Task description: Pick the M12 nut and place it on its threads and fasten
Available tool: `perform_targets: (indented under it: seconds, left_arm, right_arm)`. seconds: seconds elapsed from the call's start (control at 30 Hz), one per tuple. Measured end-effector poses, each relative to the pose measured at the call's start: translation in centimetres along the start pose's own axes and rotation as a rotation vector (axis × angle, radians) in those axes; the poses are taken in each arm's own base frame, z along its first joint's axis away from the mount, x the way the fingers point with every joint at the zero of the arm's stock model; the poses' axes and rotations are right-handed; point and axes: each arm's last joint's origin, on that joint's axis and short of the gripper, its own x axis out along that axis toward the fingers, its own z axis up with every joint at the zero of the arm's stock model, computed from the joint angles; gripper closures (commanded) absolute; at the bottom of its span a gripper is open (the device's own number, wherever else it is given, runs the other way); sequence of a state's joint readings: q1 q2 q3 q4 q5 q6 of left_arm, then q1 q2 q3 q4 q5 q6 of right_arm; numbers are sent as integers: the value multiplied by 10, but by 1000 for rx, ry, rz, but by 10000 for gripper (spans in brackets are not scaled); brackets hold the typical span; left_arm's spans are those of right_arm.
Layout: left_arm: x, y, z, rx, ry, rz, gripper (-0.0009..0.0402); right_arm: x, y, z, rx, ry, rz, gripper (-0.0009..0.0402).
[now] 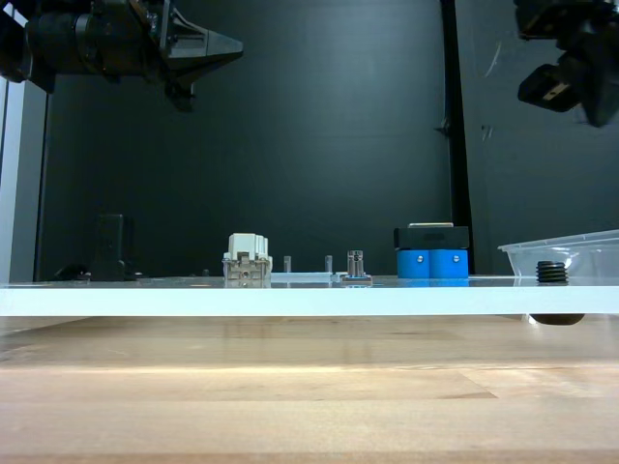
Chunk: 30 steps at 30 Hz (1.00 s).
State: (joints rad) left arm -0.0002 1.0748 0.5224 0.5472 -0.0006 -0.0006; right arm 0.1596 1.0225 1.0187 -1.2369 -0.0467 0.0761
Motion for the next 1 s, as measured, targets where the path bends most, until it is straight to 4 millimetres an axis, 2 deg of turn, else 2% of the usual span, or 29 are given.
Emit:
perform_targets:
  seconds: [0.33,0.47,0.7,1.0]
  left_arm:
    - [0,0,0,0,0,0,393]
    - [0,0,0,0,0,0,393]
    - [0,0,0,0,0,0,393]
    - [0,0,0,0,0,0,393]
  right_arm:
    - [0,0,-16,-344,167,24,391]
    - [6,0,-19,-511,197,44,372]
    - [17,1,-15,-712,241,70,309]
    - [32,5,-4,-928,194,74,205]
